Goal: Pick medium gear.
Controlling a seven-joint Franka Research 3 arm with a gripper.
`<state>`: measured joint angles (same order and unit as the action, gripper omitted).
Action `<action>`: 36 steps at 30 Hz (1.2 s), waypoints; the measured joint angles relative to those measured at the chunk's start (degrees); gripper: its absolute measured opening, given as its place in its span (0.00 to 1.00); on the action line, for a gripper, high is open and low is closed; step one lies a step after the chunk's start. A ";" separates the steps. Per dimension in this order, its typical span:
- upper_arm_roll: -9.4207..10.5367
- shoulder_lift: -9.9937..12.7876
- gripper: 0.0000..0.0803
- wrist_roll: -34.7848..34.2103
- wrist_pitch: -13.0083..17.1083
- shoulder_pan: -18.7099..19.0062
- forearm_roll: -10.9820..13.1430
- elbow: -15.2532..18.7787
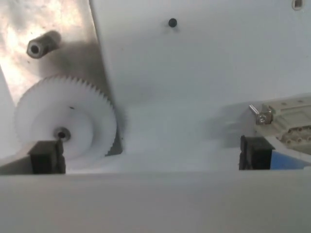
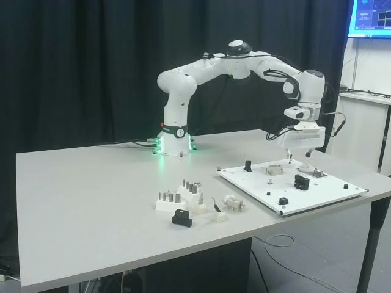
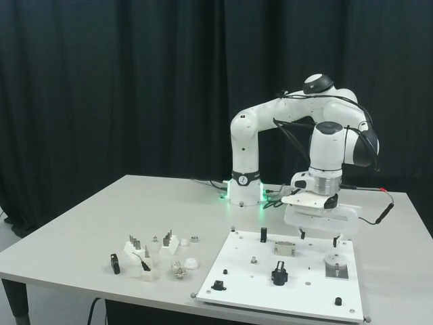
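Closest to the wrist camera, the gripper hangs with its two black, blocky fingertips spread wide and released, nothing between them. One fingertip sits just in front of the medium gear, a white disc with fine, even teeth round its rim, a raised smooth hub and a small dark bore at its centre. The gear lies flat on a dull metal plate, whose brushed surface shows soft mottling. Past the gear on that plate stands a short metal peg, cylindrical and hollow at the end.

Beside the plate spreads the smooth white board, flat and matte, with a small black round stud farther off. By the other fingertip lies a pale ribbed connector block with a bright screw at its corner.

From the second room view, the gear rests on its plate at the board's right side, directly below the wide white gripper body. Black fixtures dot the board. Off the board, on the grey table, sit small white blocks holding grey pegs. At the far side, the white arm arches from its base, which is ringed with green light, before a black curtain.
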<state>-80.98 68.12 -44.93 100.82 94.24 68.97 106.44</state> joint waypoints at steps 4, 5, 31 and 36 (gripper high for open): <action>-0.13 -0.01 1.00 0.00 -0.03 0.00 0.00 0.02; -0.15 -0.01 1.00 0.00 -0.04 0.00 0.00 0.02; -0.67 -0.02 1.00 0.37 -0.03 -0.06 -0.34 0.25; -0.94 -0.02 1.00 0.88 -0.03 -0.09 -0.64 0.34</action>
<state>-81.92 68.10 -44.06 100.78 94.15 68.33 106.79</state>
